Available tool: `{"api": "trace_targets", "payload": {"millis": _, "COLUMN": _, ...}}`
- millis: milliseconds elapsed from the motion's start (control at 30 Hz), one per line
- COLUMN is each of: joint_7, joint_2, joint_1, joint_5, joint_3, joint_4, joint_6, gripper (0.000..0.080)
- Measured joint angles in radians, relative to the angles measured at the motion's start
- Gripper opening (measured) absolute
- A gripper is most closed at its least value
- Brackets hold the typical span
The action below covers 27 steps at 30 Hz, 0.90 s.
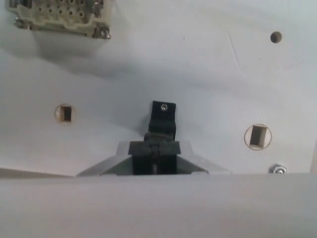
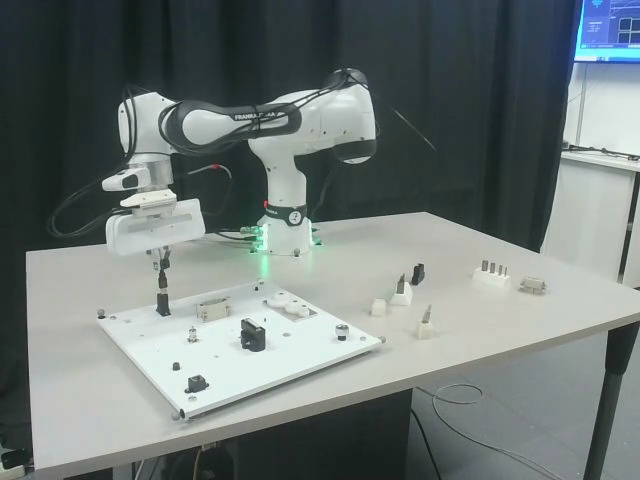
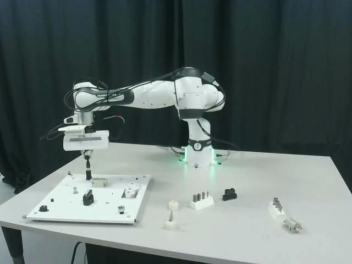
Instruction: Insert USB.
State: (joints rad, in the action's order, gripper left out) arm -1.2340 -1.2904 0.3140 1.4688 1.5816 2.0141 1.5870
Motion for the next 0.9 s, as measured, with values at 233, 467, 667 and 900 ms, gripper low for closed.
{"api": "trace_targets", "payload": {"millis": 233, "joint_7": 0.000, "joint_2": 0.000, "joint_1": -0.002, "joint_5": 0.000, "joint_3": 0.000, "joint_4": 0.000, "joint_6": -0.003, "gripper": 0.0022}}
{"api": "trace_targets", "payload": {"millis": 467, "joint_7": 0.000, "joint_2": 0.000, "joint_1": -0.002, "joint_5": 0.000, "joint_3": 0.000, "joint_4": 0.000, "joint_6": -0.006, "gripper": 0.0022}}
{"api": "trace_targets", "payload": {"millis": 667, "joint_7": 0.000, "joint_2": 0.000, "joint_1": -0.004, "joint_5": 0.000, "joint_3": -0.001, "joint_4": 0.000, "joint_6": -0.006, "gripper": 0.0022}}
{"api": "trace_targets", "payload": {"millis": 900, "joint_7": 0.004, "joint_2": 0.000, "joint_1": -0.010, "joint_5": 0.000, "joint_3": -0.002, "joint_4": 0.000, "joint_6": -0.004, "gripper": 0.0022}}
